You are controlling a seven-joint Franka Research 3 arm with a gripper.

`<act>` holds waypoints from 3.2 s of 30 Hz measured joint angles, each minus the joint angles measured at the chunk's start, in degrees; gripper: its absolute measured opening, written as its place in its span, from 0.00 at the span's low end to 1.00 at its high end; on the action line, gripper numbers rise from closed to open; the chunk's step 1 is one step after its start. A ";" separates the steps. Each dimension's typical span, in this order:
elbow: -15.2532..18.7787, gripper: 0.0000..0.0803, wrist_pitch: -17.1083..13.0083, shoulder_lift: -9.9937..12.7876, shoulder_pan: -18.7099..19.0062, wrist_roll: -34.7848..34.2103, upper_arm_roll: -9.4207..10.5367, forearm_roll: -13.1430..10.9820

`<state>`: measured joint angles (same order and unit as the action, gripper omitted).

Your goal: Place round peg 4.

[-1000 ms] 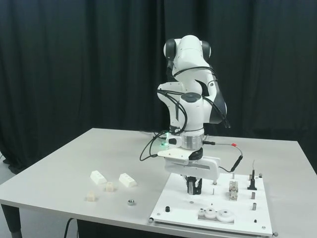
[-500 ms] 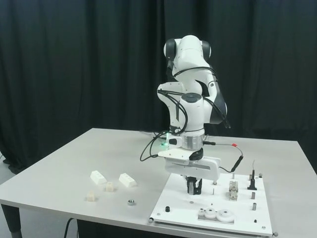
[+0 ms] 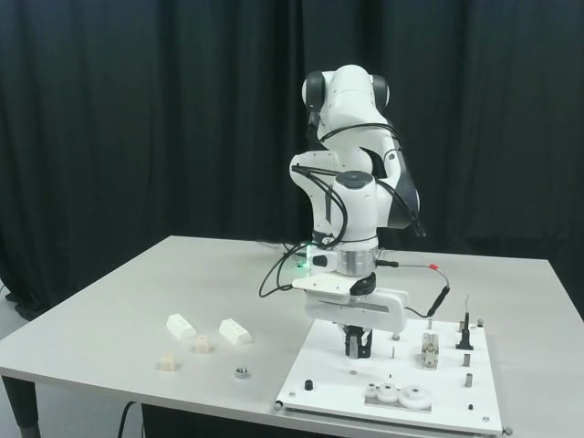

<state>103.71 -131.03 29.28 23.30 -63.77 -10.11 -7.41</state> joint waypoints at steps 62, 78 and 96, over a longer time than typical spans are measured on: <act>5.31 0.19 -3.13 -0.04 -12.17 11.79 -3.63 7.18; 8.08 0.19 -6.78 -0.05 -13.25 16.54 -3.28 2.08; 8.89 0.19 -7.07 0.03 -13.32 18.15 -3.34 -1.08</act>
<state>112.60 -138.10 29.32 9.99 -45.62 -13.45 -8.50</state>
